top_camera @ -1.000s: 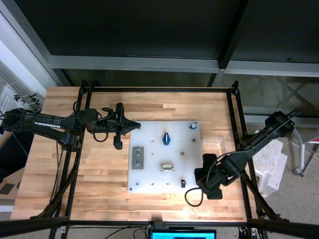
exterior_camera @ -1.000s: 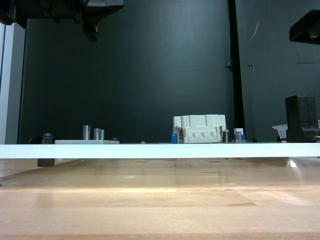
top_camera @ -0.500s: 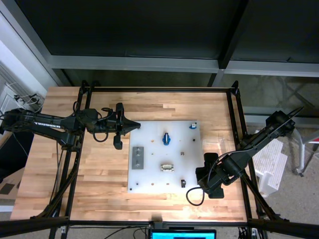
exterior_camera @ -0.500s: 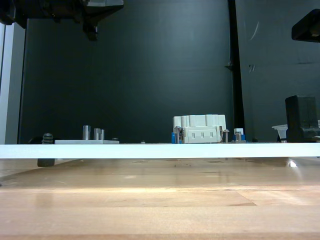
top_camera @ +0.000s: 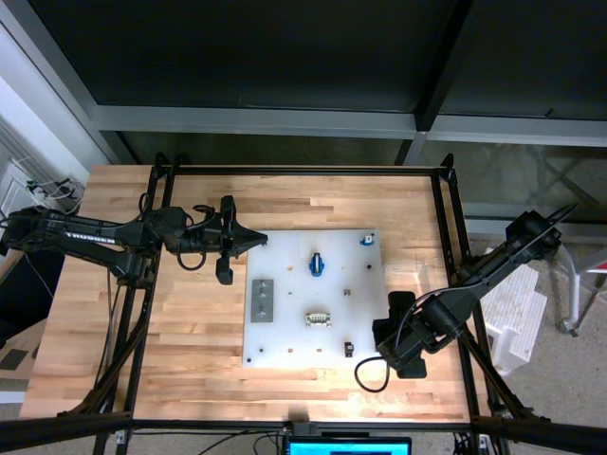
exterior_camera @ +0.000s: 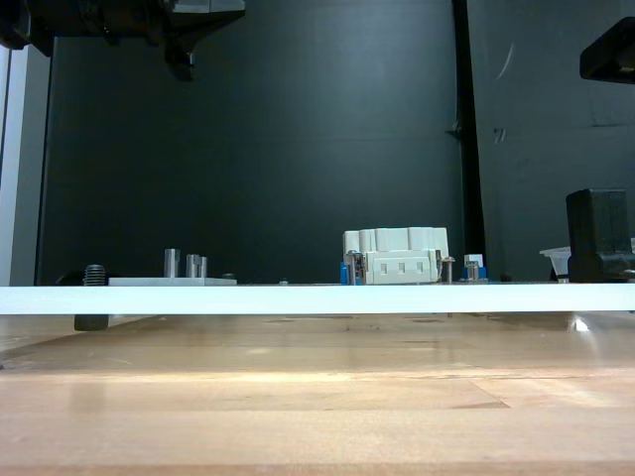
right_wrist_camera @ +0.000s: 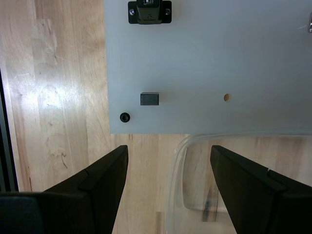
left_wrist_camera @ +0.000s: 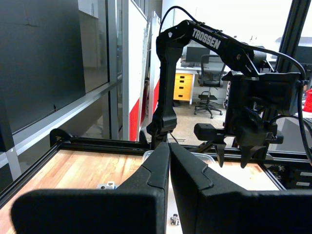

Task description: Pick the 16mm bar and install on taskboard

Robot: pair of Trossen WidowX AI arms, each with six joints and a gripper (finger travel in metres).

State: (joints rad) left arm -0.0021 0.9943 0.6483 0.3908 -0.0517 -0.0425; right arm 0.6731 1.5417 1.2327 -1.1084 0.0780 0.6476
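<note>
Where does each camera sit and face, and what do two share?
High view: above the near edge, looking down; left gripper at the taskboard's far-left corner, right gripper off its right edge.
Low view: table height, level along the taskboard; left arm overhead.
Left wrist view: along the shut left gripper towards right arm.
Right wrist view: down between open fingers onto taskboard and clear tray.
Both downward views share the taskboard. 16mm bar: cannot tell.

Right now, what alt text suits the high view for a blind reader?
Two arms flank a white task board on a wooden table: left gripper, shut, at its far-left corner; right gripper, open, beside its near-right edge. The 16mm bar cannot be seen.
</note>
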